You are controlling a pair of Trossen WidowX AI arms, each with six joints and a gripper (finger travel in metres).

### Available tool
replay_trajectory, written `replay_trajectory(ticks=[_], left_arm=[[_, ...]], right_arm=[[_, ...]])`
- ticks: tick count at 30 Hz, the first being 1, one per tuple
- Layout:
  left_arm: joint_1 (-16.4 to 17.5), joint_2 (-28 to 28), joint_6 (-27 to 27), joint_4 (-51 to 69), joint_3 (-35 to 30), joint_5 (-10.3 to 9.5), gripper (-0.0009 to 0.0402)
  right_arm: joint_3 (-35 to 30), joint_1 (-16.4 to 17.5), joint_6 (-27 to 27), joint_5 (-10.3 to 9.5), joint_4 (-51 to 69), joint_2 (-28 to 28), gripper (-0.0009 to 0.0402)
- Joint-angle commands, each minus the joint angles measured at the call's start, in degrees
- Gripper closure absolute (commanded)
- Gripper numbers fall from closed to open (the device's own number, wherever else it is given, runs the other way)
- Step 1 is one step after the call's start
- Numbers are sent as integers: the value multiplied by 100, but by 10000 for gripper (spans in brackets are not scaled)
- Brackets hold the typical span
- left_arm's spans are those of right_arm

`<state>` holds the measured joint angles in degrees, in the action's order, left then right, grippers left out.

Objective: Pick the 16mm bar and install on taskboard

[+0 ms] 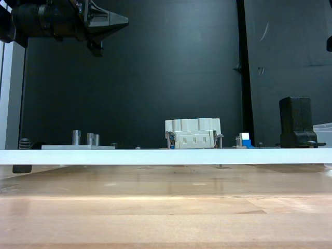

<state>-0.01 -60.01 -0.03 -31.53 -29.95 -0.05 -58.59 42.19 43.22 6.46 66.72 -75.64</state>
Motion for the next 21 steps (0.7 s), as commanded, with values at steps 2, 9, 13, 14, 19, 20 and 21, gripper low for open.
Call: replay_trajectory(ticks=[2, 9, 13, 14, 19, 20, 21], left_arm=[[0, 0, 2, 0, 0, 2, 393], [2, 0, 2, -2, 0, 2, 393], [2, 0, 2, 0, 0, 2, 393], [0, 0, 2, -2, 0, 2, 393], [0, 0, 2, 0, 0, 2, 393], [2, 0, 2, 0, 0, 2, 393], [0, 0, 2, 0, 0, 2, 393]], right_arm=[[138, 39, 0, 0, -175, -52, 232], [393, 96, -4, 37, -592, -74, 216], [481, 98, -15, 61, -608, -166, 216], [505, 98, -15, 61, -625, -186, 216], [656, 96, -17, 55, -885, -282, 216], [682, 98, -17, 55, -927, -304, 216], [697, 98, -20, 57, -949, -332, 216]])
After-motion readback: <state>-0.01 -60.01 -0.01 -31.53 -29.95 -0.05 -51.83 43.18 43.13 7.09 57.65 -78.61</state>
